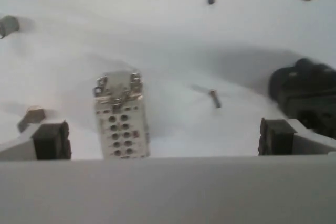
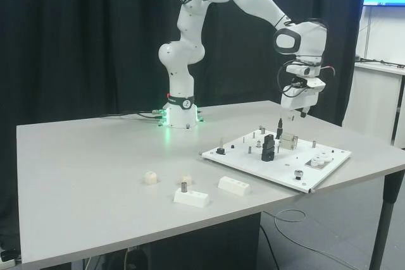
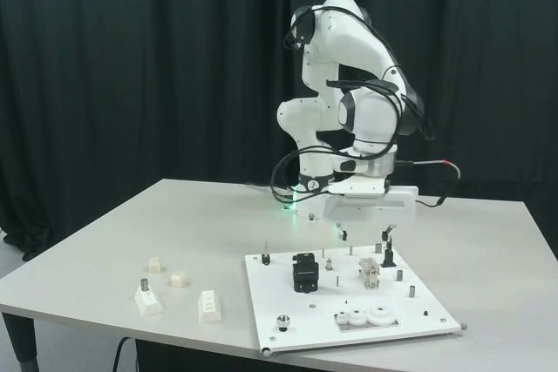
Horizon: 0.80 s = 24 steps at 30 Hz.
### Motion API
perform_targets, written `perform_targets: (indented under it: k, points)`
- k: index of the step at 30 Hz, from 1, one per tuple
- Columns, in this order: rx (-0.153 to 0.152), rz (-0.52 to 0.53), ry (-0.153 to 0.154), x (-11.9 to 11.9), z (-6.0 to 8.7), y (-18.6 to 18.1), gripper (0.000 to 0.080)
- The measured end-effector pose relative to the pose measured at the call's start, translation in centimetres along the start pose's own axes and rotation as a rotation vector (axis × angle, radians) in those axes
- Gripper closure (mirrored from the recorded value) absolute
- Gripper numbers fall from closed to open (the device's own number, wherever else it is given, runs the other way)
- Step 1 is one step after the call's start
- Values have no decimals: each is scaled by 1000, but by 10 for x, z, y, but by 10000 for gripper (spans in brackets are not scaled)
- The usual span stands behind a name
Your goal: Pick square peg 4.
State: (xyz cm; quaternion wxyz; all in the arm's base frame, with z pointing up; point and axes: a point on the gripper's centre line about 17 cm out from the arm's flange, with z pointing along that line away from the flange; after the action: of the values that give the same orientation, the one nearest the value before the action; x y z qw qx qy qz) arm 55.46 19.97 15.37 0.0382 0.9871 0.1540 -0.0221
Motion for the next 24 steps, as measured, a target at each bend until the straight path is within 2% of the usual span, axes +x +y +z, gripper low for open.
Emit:
perform_targets:
  k: [9,17,24]
  points:
    - [-28,-17,-1,8,-14,53,3]
    - [-74,-53,-15,11,-29,129,3]
    - [-87,-80,-27,8,-35,203,3]
